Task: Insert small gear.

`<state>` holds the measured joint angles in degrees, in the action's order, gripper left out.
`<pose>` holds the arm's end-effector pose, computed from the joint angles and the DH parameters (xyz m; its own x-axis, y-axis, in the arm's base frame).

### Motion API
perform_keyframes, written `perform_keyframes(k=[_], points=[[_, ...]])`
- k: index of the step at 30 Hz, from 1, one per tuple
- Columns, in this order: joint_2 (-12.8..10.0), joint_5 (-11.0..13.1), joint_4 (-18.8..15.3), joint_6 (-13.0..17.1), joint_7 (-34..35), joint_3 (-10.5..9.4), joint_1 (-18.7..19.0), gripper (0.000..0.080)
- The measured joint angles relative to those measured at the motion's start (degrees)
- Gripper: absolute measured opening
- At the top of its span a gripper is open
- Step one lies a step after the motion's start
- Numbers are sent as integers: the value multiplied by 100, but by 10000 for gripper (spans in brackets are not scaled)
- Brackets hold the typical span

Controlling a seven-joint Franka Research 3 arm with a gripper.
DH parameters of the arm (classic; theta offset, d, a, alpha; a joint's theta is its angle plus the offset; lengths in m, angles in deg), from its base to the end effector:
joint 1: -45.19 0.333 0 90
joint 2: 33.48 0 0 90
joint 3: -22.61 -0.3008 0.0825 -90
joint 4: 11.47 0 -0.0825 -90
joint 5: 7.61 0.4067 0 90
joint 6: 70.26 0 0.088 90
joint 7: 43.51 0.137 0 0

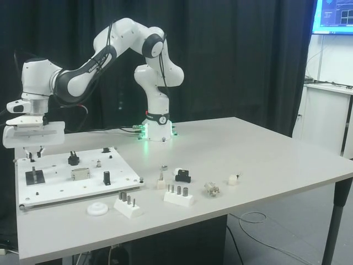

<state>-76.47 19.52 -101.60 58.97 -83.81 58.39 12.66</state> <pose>0.3319 -0.6362 0.2141 0.8091 -0.5846 0.0592 -0.5876 -0.8053 0.0789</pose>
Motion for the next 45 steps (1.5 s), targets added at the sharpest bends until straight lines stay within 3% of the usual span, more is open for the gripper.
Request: perform_keyframes(k=[19,45], points=[[-167,13,2,-48,-229,-9,-132,201],[-400,235,71,-39,-432,-41,-292,201]])
